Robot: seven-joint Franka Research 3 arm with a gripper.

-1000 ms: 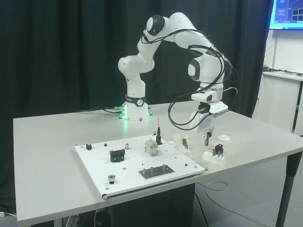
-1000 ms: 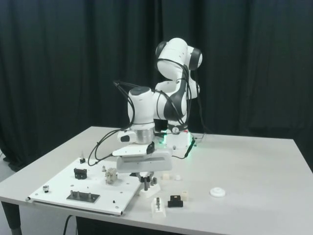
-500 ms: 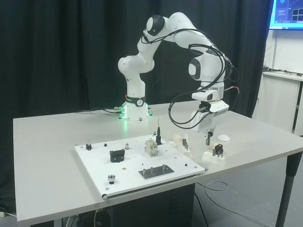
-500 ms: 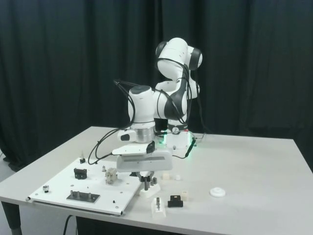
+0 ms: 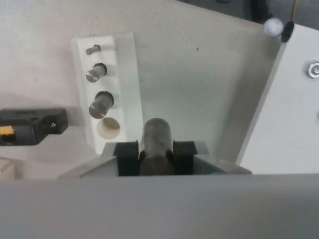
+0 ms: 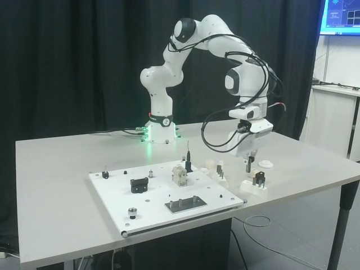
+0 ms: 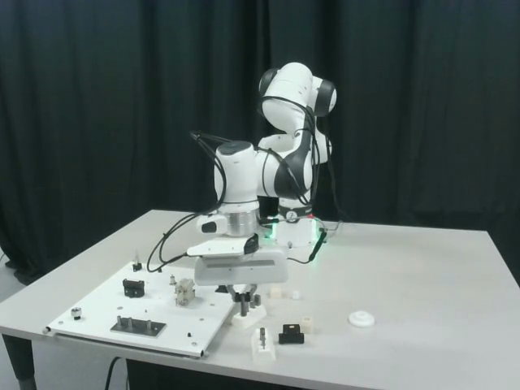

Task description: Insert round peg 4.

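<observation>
My gripper (image 5: 157, 155) is shut on a thick grey round peg (image 5: 157, 134), held upright. A white peg holder (image 5: 124, 64) lies on the table just beside it. That holder carries three smaller pegs and one empty round hole (image 5: 108, 128), which is the spot nearest the held peg. In the first room view the gripper (image 6: 248, 160) hangs a little above the table, behind the holder (image 6: 247, 187). The second room view shows the gripper (image 7: 241, 299) low over the table, with the holder (image 7: 262, 349) in front of it.
A black block (image 5: 30, 124) (image 6: 259, 178) sits right beside the holder. The white assembly board (image 6: 163, 194) (image 5: 284, 109) with several fixtures lies on the other side of the gripper. Another white stand with dark pegs (image 6: 218, 167) and a white disc (image 6: 265, 163) are nearby.
The gripper with the peg has risen slightly and drifted a little to the right in the first room view. Nothing on the table has moved.
</observation>
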